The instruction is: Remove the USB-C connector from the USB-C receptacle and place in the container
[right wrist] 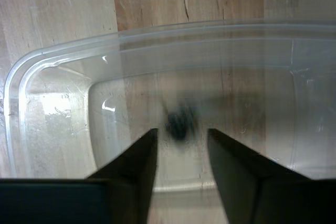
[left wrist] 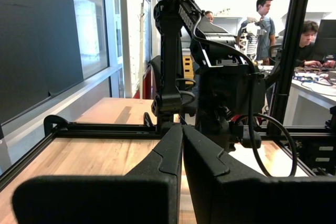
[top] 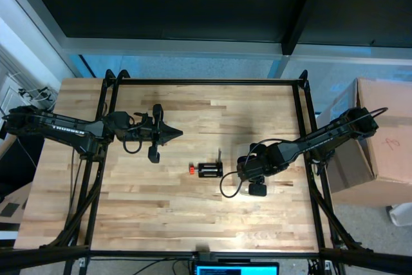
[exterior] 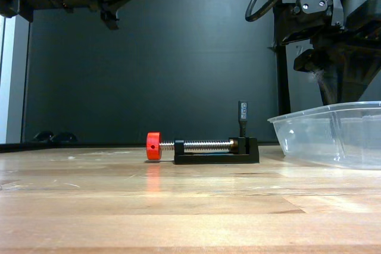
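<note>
From where I stand, the wooden table (top: 161,223) is boxed in by a black frame (top: 206,82) running along its far edge and both sides. Plenty of bare wood lies open toward the near edge and between the two arms.

Near the middle sits a small black clamp (top: 210,170) with a red knob (exterior: 153,146) at its left end. A short dark piece (exterior: 243,114) stands upright at its right end. Just beside that end lies the clear plastic container (exterior: 333,135), its rim close to the clamp but not touching it.

The left arm reaches in level from the left edge. The left gripper (top: 172,133) hangs high above the wood, well apart from the clamp. It points toward the right arm, with its fingers (left wrist: 163,156) pressed together on nothing.

The right arm bends in from the right edge with its wrist turned down. The right gripper (right wrist: 181,132) hangs over the container, fingers spread wide.

Just past its fingertips, inside the container's walls, shows a dark smeared shape, the USB-C connector (right wrist: 179,121). It touches neither finger. Whether it rests on the container floor I cannot tell.
</note>
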Available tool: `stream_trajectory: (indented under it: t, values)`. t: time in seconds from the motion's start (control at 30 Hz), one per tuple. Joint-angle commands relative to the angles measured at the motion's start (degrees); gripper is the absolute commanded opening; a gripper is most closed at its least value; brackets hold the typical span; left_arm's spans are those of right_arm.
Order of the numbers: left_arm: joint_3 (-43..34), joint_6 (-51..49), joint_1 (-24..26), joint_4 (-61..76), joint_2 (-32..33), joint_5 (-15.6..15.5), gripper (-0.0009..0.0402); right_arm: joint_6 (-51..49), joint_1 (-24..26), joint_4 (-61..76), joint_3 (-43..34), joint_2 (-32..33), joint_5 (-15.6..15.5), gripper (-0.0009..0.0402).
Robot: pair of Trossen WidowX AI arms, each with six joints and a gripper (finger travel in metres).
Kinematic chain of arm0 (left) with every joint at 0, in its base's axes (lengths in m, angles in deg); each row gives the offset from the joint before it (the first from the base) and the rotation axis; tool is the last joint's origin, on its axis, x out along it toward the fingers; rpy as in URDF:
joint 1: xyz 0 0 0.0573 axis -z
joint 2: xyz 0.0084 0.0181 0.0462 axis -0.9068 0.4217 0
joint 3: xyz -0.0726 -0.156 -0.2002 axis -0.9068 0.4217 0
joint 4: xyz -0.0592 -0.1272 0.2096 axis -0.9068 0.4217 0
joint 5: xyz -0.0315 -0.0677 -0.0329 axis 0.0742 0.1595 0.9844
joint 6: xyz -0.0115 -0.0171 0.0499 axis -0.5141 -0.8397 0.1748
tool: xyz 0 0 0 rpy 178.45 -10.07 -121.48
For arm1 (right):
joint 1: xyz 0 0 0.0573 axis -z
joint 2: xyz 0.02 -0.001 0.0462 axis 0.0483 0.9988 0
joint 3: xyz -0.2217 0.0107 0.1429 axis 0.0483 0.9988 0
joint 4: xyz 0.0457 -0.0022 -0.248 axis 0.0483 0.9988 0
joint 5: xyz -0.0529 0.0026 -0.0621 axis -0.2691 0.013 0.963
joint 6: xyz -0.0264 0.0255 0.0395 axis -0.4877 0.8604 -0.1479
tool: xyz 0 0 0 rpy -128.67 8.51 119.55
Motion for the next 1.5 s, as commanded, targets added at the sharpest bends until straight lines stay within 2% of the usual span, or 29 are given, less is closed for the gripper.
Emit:
stream_trajectory:
  t: [0.03,0.2,0.37,0.43,0.63,0.87,0.93,1.07,1.13,1.17,1.23,1.33,1.5]
  values:
    - [0.0,0.0,0.0,0.0,0.0,0.0,0.0000,-0.3,0.0,0.9,-0.5,-0.5,0.0,0.0214]
    - [0.0,0.0,0.0,0.0,0.0,0.0,0.0000,-0.7,0.7,3.0,-1.3,-2.8,0.0,0.0267]
    - [0.0,0.0,0.0,0.0,0.0,0.0,0.0000,-1.0,2.9,3.6,-1.3,-7.2,0.1,0.0269]
    - [0.0,0.0,0.0,0.0,0.0,0.0,0.0000,-2.3,4.5,2.9,-1.3,-9.5,0.6,0.0262]
    - [0.0,0.0,0.0,0.0,0.0,0.0,0.0000,-6.3,8.3,-1.5,-1.2,-17.4,6.4,0.0222]
    - [0.0,0.0,0.0,0.0,0.0,0.0,0.0000,-15.8,13.3,-17.6,1.5,-24.2,7.0,0.0143]
    - [0.0,0.0,0.0,0.0,0.0,0.0,0.0000,-18.1,14.9,-24.1,3.6,-25.8,5.8,0.0115]
    - [0.0,0.0,0.0,0.0,0.0,0.0,0.0000,-19.2,18.5,-39.8,8.9,-28.1,-2.0,0.0049]
    - [0.0,0.0,0.0,0.0,0.0,0.0,0.0000,-19.0,19.6,-47.9,12.0,-28.7,-4.7,0.0012]
    - [0.0,0.0,0.0,0.0,0.0,0.0,0.0000,-19.0,19.8,-51.7,13.6,-28.8,-4.9,-0.0006]
    - [0.0,0.0,0.0,0.0,0.0,0.0,0.0000,-18.9,19.8,-59.3,16.5,-28.8,-4.6,0.0006]
    - [0.0,0.0,0.0,0.0,0.0,0.0,0.0000,-18.7,19.8,-68.8,20.6,-28.7,-4.7,-0.0003]
    - [0.0,0.0,0.0,0.0,0.0,0.0,0.0000,-18.8,19.9,-77.1,25.0,-28.7,-5.2,0.0000]
